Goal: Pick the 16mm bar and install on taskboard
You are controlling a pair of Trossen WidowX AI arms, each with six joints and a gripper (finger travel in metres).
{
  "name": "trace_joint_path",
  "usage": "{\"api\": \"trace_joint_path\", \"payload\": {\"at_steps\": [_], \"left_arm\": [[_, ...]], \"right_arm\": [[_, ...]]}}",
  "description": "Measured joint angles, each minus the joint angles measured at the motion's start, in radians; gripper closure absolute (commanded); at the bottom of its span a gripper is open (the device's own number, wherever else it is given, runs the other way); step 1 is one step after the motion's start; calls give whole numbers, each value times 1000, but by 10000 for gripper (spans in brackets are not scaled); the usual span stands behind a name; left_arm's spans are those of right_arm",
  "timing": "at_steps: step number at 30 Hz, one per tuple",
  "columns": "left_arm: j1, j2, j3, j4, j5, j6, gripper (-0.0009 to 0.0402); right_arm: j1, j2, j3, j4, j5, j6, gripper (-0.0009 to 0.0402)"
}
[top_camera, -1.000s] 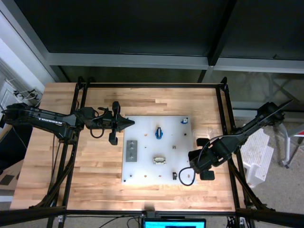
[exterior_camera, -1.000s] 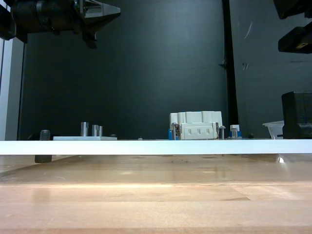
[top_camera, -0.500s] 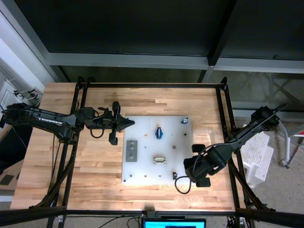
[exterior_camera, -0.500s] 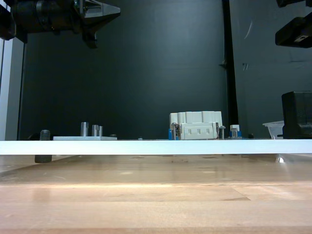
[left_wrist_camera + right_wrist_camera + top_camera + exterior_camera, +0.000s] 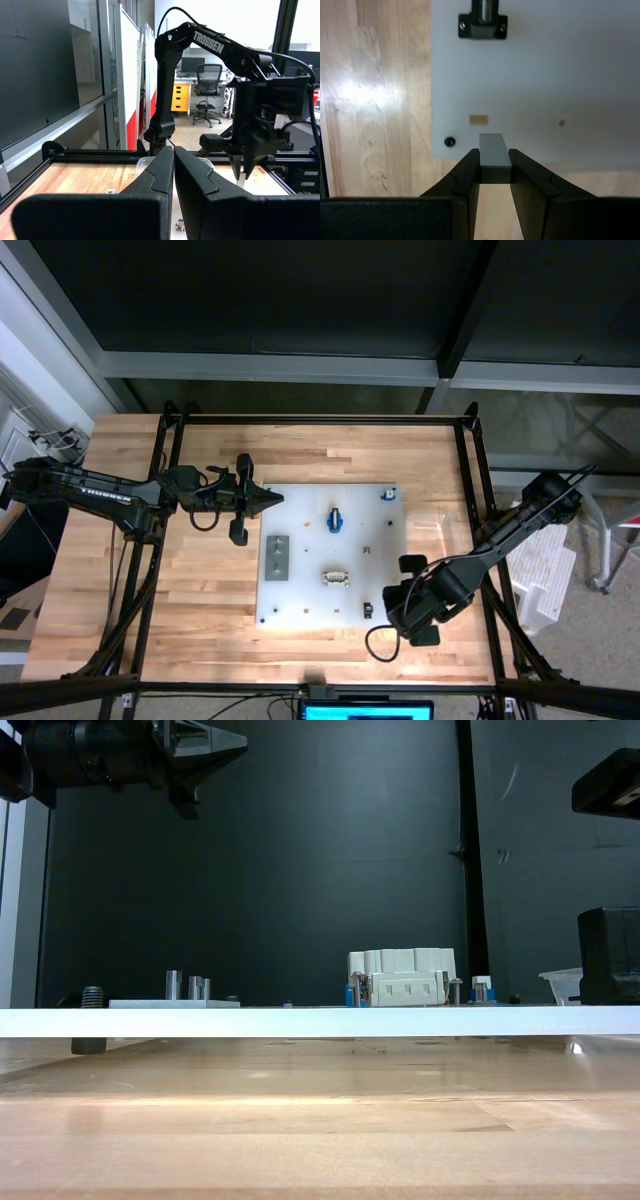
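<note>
– Right gripper (image 5: 495, 159) clamps the grey square-section metal bar (image 5: 494, 148) by one end, above the white flat task board (image 5: 545, 75), at its near edge.
– Probably rigid, dense and slippery; I'd pinch the flat faces. Left gripper (image 5: 170, 152) hangs closed and empty, high beside the board's far-left corner.

Black arms (image 5: 60, 480) bear white TROSSEN lettering (image 5: 212, 42), looping cables (image 5: 203, 521) and tapered hands (image 5: 272, 499)
</note>
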Motion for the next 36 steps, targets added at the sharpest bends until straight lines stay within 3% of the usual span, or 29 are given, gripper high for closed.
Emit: {"api": "trace_joint_path", "payload": {"at_steps": [14,36], "left_arm": [[0,0,0,0,0,0,393],[0,0,0,0,0,0,393]], "right_arm": [[3,58,0,40,2,-5,387],[2,59,-44,103,4,-4,387]]}}
